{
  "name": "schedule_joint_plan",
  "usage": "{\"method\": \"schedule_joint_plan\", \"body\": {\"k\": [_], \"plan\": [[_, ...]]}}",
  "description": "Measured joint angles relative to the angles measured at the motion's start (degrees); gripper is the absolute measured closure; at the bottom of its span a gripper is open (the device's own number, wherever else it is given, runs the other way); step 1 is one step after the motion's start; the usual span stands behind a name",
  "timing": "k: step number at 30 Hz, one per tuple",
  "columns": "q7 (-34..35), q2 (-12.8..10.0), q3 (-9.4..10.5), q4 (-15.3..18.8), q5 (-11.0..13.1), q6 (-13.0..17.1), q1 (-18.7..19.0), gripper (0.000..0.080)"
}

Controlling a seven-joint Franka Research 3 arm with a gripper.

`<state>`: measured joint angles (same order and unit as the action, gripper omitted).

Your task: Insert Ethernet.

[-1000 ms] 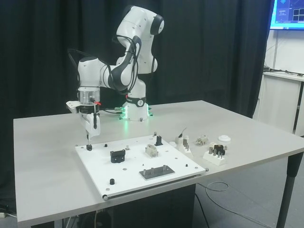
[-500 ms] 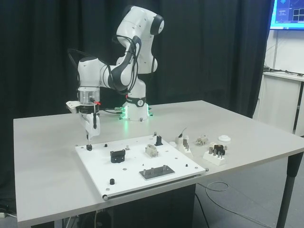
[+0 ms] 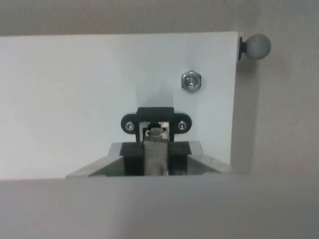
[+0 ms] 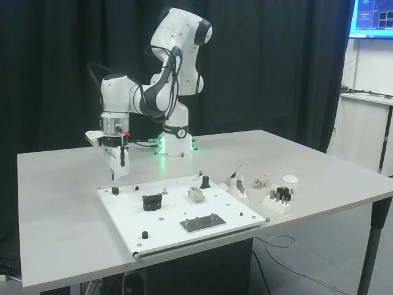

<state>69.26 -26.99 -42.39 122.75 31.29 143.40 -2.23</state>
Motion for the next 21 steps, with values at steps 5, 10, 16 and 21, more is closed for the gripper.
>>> {"method": "schedule_joint_plan", "body": {"k": [5,10,16,21], "plan": [[0.0,-0.13,0.14,-0.01,0.2,0.4,0.0,0.0708],[0.0,-0.32,0.22,-0.02,0.38,0.57,0.0,0.0708],[0.0,-0.32,0.22,-0.02,0.39,0.59,-0.01,0.0708],[0.0,-0.32,0.22,-0.02,0.42,0.58,-0.01,0.0708]]}}
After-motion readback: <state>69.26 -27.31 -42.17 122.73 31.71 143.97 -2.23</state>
